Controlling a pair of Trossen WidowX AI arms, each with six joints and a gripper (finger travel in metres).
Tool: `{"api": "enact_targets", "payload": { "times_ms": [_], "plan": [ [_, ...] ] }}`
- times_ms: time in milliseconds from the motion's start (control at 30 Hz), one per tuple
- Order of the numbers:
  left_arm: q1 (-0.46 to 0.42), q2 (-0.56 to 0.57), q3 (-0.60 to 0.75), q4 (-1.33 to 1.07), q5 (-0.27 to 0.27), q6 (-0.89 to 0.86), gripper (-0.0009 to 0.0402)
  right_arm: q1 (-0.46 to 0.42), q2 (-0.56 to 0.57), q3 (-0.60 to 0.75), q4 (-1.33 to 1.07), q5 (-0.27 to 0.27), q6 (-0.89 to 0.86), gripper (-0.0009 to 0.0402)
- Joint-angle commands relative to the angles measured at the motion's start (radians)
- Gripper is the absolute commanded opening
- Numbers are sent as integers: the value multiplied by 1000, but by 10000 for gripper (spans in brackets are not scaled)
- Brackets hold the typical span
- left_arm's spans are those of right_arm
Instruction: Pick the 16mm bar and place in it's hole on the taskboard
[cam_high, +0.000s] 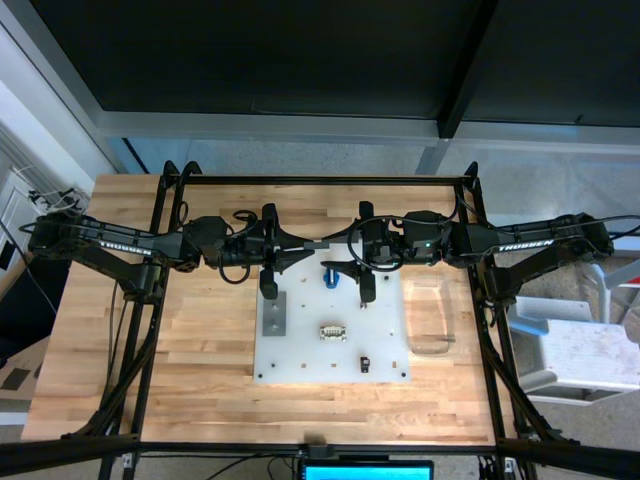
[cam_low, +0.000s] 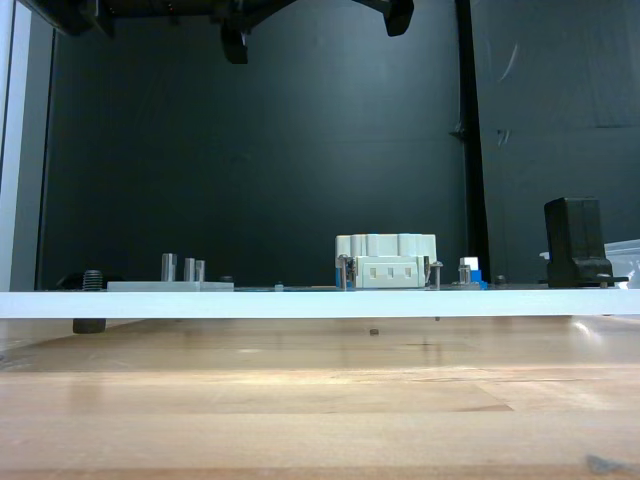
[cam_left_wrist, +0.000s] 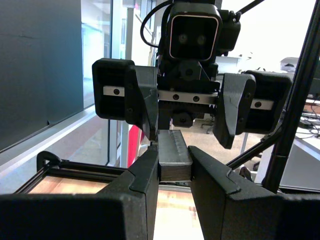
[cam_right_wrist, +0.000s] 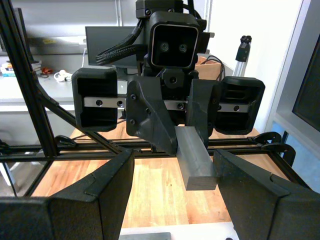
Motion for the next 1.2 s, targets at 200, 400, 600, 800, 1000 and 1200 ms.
{"api": "enact_targets", "payload": {
  "times_ms": [200, 400, 600, 800, 1000, 1200],
  "plan": [
    [1, 0, 0, 12, 2, -3, 11, -6, 0, 0, 26, 2, -16, 219],
    [1, 0, 0, 34, 3, -4, 11, -17, 0, 0, 31, 1, -16, 219],
    [1, 0, 0, 32, 6, -3, 11, -24, 2, 0, 51, 1, -5, 219],
    [1, 0, 0, 34, 7, -3, 11, -40, 2, 0, 45, -10, 17, 205],
    [1, 0, 0, 34, 10, -3, 11, -40, 2, 0, 43, -11, 19, 181],
    [1, 0, 0, 41, 10, -3, 11, -40, 2, 0, 42, -13, 21, 177]
  ]
}}
